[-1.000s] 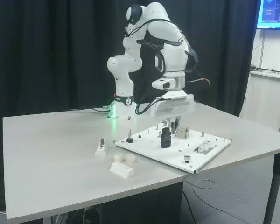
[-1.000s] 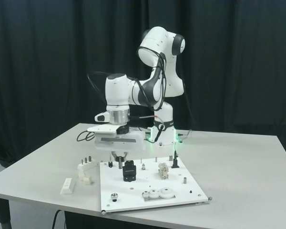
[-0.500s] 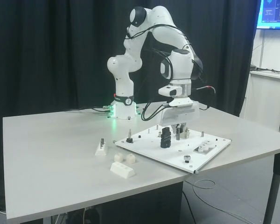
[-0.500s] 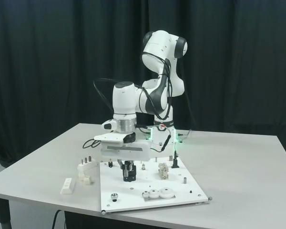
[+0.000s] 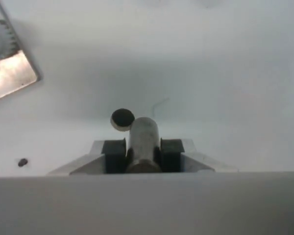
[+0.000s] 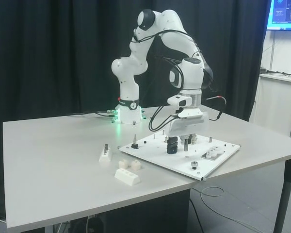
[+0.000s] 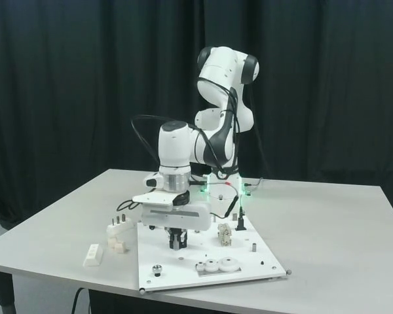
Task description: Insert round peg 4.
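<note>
Gripper (image 5: 143, 155) fingers are being kept clenched on round peg 4 (image 5: 143, 142), which is being held upright low over the white board (image 6: 218, 162). On the grey table (image 6: 48, 155) the board is lying near the edge. The peg tip is being kept just beside a small black hole (image 5: 122, 118), not yet in it; alignment and pushing down are judged as still left
</note>
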Robot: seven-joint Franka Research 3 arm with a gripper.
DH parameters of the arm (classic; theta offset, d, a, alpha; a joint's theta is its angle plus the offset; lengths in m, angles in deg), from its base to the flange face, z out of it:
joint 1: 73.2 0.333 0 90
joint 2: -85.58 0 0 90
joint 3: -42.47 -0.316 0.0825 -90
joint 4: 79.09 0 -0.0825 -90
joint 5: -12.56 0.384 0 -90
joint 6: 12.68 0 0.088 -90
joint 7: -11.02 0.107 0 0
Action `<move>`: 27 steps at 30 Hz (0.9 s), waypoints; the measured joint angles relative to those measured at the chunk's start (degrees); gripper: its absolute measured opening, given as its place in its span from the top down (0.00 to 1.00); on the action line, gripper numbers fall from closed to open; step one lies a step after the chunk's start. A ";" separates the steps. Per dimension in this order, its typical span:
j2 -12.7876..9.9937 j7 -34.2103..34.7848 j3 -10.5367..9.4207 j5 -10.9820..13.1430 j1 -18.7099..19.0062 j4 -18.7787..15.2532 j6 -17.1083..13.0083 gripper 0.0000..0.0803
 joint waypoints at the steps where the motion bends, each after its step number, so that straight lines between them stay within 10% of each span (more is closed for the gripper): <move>1: -0.21 0.01 -0.07 0.00 0.00 0.11 0.00 0.82; 27: -3.72 1.31 -1.45 0.00 -0.58 3.17 3.00 0.82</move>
